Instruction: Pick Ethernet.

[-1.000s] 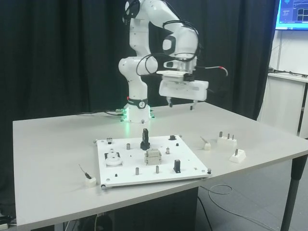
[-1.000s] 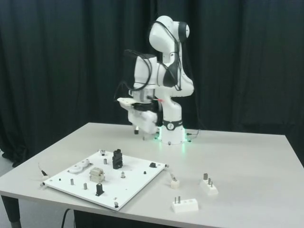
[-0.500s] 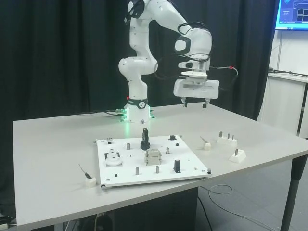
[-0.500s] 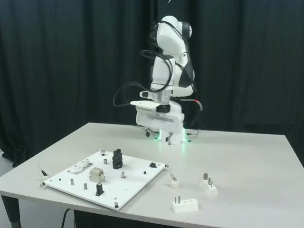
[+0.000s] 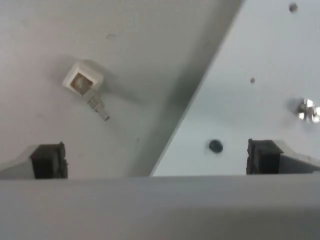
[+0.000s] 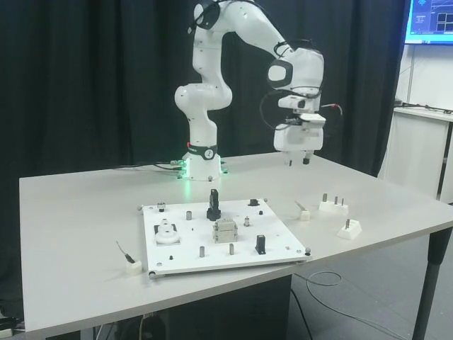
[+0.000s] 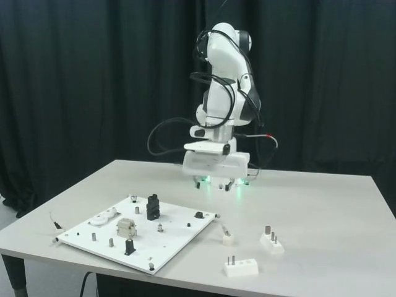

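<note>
To pick cleanly, the wide-open pincer [image 5: 155,160] should centre over the small white Ethernet plug block [image 5: 83,83] on the grey desk [image 5: 60,30], beside the white board [image 5: 270,90], before descending

Arm [image 6: 233,42] glossy white plastic shell. Table [image 6: 71,212] matt grey, smooth. Board [image 6: 170,258] smooth white, slight sheen, with small metal pegs [image 6: 202,251]. Backdrop curtain [image 7: 74,80] black matt cloth. Ethernet plug [image 5: 82,84] white plastic, ribbed boot.
</note>
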